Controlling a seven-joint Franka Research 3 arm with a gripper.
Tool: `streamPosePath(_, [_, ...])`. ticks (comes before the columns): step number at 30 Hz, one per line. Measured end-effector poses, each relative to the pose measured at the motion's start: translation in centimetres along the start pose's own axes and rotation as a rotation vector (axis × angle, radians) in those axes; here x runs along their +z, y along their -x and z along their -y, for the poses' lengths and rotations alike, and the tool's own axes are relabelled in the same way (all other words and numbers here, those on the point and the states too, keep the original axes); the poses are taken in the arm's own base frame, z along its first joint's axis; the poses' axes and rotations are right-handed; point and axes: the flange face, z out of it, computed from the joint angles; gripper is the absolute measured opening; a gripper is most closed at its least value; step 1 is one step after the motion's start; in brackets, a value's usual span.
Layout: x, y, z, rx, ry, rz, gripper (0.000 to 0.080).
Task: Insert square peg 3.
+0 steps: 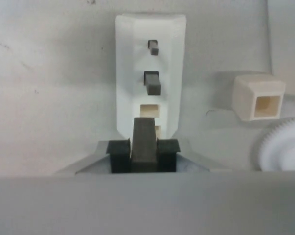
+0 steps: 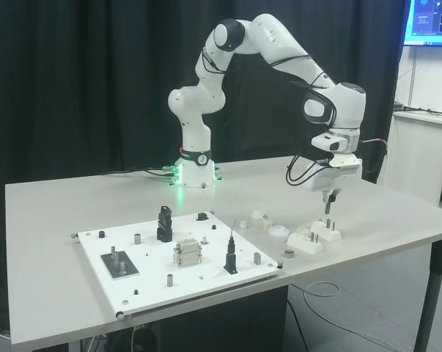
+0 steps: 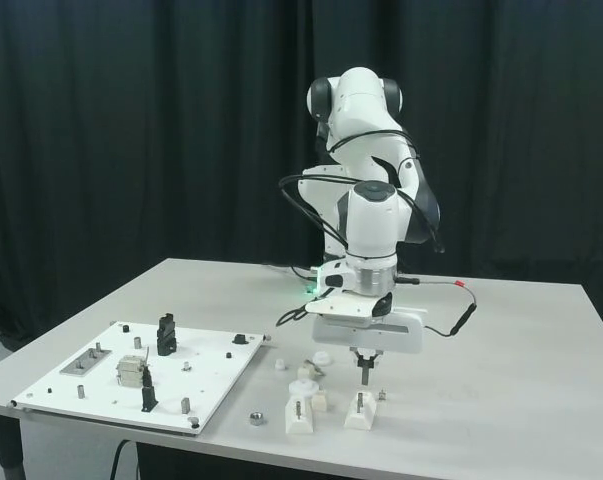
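My gripper [image 1: 144, 155] is shut on a dark grey square peg [image 1: 144, 142], which stands upright between the black fingers [image 1: 118, 154]. Right below it lies a white peg holder block [image 1: 149, 73] with a row of square holes. Two smaller dark pegs [image 1: 152, 83] stand in the holes farthest from my fingers. The following hole [image 1: 149, 110] is open, and the held peg partly hides another one. In the first room view the gripper [image 2: 328, 193] hangs a little above this block [image 2: 325, 233], the peg [image 2: 327, 206] pointing down. The second room view shows the gripper [image 3: 365, 362] above the block [image 3: 361, 412].
A white hollow cube [image 1: 260, 98] and a white gear [image 1: 284, 147] lie beside the block. A second white holder [image 2: 305, 243] with pegs sits close by. A white assembly board [image 2: 199, 282] with several fixtures covers the table's left part. The table edge [image 2: 367, 253] runs just past the blocks.
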Motion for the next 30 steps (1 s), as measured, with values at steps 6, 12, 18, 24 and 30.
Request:
streamPosePath(6, [-0.2,-0.4,-0.2,-0.004,-0.002,-0.004,0.0109])
streamPosePath(12, [-0.4,-0.8,-0.3,-0.002,-0.004,-0.007,0.0109])
streamPosePath(18, [-0.5,-1.1,-0.4,0.003,-0.007,-0.011,0.0109])
streamPosePath(24, [-0.7,-1.6,-0.6,0.02,-0.013,-0.013,0.0109])
streamPosePath(30, [-1.1,-2.8,-1.1,0.046,-0.021,-0.029,0.0109])
